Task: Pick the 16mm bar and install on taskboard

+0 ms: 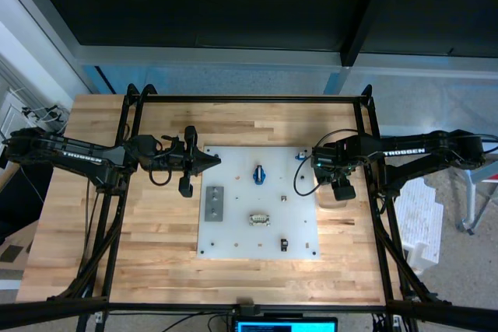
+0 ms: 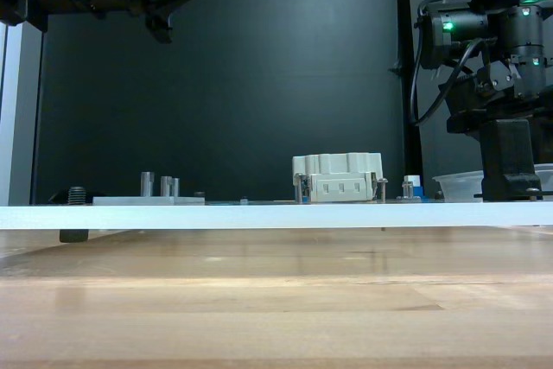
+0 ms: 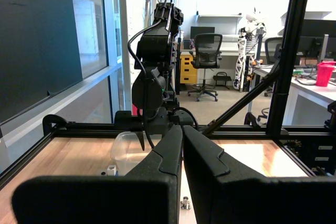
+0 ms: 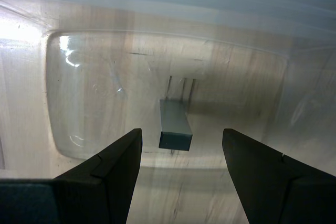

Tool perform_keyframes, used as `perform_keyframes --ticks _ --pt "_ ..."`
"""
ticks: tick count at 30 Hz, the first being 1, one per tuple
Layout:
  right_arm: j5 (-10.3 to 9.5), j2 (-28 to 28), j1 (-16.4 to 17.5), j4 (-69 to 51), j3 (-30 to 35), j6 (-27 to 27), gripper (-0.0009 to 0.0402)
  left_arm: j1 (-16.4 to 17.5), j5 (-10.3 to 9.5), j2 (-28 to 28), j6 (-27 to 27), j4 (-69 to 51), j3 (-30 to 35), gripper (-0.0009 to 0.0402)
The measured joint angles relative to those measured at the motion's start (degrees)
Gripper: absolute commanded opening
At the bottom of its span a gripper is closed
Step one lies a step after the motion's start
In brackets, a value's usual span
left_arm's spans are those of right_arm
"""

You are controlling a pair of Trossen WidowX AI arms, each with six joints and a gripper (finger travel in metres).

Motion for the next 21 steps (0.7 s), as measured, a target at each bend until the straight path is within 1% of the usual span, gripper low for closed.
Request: perform_keyframes --ticks 6,15,21 --pt "0.00 0.7 -0.7 1.7 -1.2 -2.2 0.0199 0.0 -0.02 0.0 0.0 0.0 0.0 0.0000" --pt "-0.31 0.7 -0.7 1.7 -1.2 -2.4 0.0175 0.0 0.00 0.0 0.0 0.0 0.0 0.0000" --pt "-0.59 0.7 -0.7 1.8 -1.2 -2.6 0.0147 0.0 0.00 0.0 0.0 0.0 0.0 0.0000"
